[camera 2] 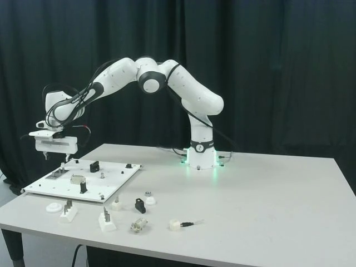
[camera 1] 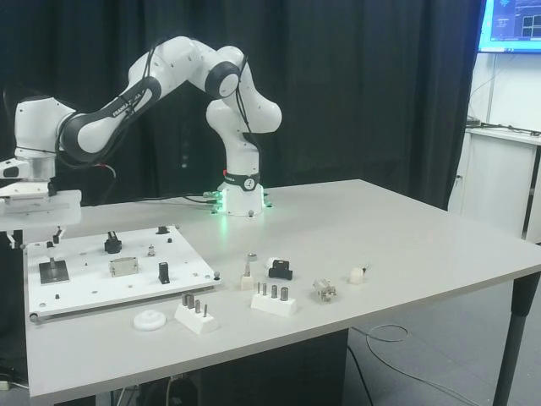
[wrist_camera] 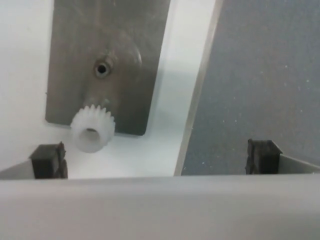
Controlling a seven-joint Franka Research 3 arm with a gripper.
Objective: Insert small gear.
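1. Below the tool (wrist_camera: 155, 159), nearer one fingertip than the other, the small gear (wrist_camera: 92, 128) sits on a grey metal plate (wrist_camera: 107, 45) at its edge; the jaws stand wide apart, holding nothing.
2. Risk, as I judge it: descending off-centre would knock the gear sideways.
3. Beyond it lie the plate's hole (wrist_camera: 102, 69), white board (camera 1: 110, 271) and table (camera 1: 406, 237); nothing blocks the way.

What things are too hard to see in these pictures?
- Wrist view: the small gear covers whatever it sits on, so whether it is fully seated on the grey plate cannot be told.
- Wrist view: the fingers are cut off by the wrist's white body.
- Both room views: the gear is too small to find under the gripper.
- Room views: the small parts on the table are too small to name.
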